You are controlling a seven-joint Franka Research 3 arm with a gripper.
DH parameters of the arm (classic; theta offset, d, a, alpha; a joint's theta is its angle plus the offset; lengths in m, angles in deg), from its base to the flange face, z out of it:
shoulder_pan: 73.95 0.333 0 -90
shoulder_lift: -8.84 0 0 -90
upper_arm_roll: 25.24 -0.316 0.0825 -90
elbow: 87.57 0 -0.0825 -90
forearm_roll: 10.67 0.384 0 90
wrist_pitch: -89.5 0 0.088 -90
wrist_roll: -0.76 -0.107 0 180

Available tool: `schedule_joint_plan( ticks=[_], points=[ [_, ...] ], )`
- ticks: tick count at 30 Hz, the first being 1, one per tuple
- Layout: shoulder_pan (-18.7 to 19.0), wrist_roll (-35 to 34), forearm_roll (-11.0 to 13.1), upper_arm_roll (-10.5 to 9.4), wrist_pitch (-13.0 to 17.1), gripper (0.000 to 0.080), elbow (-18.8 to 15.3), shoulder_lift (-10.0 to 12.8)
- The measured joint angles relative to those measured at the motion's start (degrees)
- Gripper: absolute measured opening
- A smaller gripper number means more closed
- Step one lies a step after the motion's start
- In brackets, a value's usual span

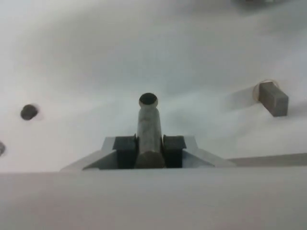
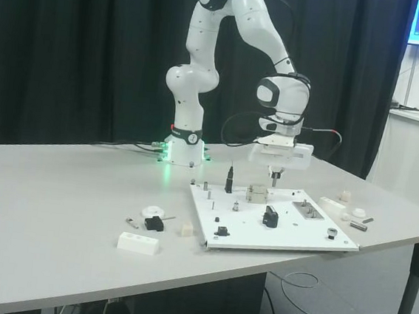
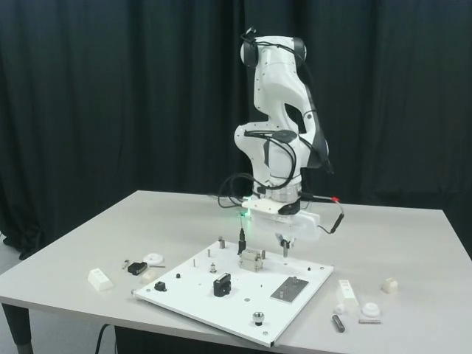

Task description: Place round peg 3.

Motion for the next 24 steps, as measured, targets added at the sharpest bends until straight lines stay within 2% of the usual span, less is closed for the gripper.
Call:
schedule_joint_plan(
  ticks=[7, 24],
  points=[
    [0.00, 0.00, -0.33, 0.39, -0.66, 0.0113, 0.18, -0.70],
    [0.00, 0.00, -1.18, 0.89, -0.73, 0.0113, 0.18, -0.73]
  ],
)
